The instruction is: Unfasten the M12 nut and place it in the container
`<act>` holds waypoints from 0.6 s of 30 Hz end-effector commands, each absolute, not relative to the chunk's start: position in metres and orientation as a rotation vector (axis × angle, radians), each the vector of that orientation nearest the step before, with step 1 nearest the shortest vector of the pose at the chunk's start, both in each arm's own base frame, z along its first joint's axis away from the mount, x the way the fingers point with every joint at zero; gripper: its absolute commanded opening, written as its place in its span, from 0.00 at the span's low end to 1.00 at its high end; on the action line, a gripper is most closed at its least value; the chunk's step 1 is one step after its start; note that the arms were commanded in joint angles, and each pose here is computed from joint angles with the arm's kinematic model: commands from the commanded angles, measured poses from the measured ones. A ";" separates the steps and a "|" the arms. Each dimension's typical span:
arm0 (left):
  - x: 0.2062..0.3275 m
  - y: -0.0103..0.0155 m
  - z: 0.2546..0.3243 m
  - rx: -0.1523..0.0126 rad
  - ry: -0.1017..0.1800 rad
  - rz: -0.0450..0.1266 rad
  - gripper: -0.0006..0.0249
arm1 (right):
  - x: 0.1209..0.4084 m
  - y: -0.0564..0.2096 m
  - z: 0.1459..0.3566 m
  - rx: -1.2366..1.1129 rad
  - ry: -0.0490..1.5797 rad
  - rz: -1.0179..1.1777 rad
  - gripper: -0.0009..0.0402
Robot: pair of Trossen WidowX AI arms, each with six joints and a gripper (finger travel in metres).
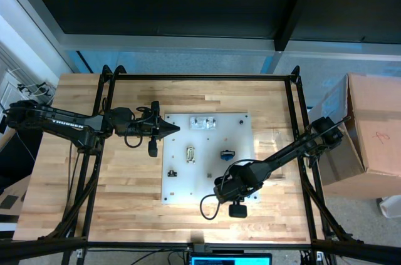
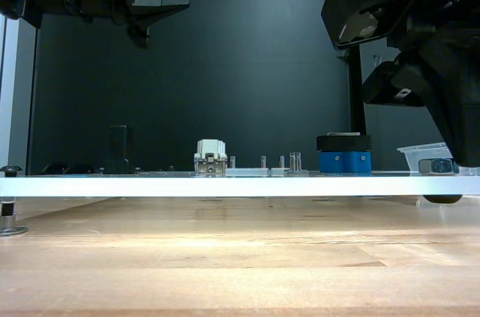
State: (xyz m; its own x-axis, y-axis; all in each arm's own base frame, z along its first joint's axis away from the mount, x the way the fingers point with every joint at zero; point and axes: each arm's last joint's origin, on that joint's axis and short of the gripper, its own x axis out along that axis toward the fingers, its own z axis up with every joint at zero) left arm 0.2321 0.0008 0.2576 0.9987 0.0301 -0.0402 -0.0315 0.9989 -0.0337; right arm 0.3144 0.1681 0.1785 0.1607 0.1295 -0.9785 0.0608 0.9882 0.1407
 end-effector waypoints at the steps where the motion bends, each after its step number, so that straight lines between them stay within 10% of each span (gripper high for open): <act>1: 0.232 0.0008 0.2576 -0.034 0.040 0.030 0.02 | 0.312 0.162 0.184 0.044 1.393 -0.098 0.02; 18: 0.232 0.0008 0.2581 -0.034 0.035 0.030 0.02 | 0.316 0.171 0.199 0.221 1.450 0.116 0.02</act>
